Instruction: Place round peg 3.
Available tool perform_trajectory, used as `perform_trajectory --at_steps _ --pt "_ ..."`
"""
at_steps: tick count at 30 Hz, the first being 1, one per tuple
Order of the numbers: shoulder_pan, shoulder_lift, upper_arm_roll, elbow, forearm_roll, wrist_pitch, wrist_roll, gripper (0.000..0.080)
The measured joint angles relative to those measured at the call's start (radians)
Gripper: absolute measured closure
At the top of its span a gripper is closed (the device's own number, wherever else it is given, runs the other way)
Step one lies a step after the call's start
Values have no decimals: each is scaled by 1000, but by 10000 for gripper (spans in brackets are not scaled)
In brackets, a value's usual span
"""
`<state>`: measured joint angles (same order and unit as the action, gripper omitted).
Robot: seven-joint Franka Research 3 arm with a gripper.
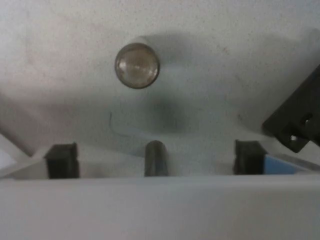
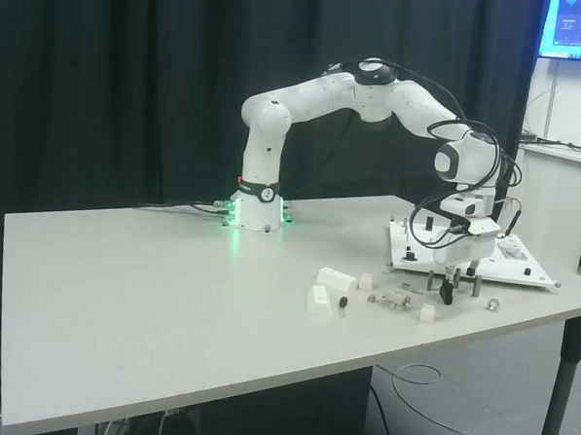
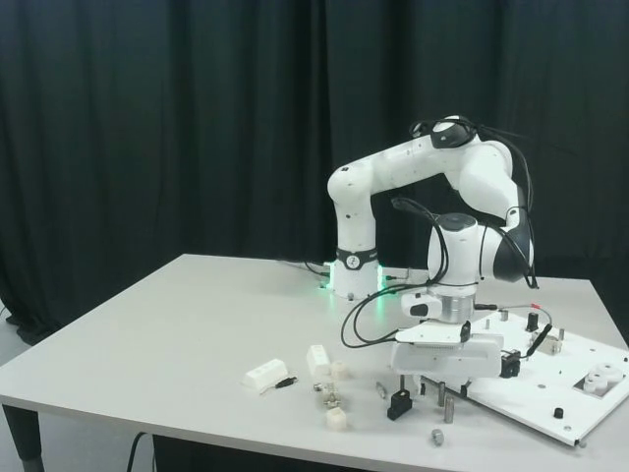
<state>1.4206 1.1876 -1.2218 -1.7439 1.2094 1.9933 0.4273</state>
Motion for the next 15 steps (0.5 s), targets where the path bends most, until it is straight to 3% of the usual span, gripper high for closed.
perform_trajectory --at_steps 1,6,7,15 --pt "0 0 -2 0 -1 0 0 105" --pt "1 -1 -13 0 -6 -2 -1 105" --pt "2 -1 -16 0 -6 -4 -2 28" --pt "11 -2 -53 0 -11 -46 -10 28"
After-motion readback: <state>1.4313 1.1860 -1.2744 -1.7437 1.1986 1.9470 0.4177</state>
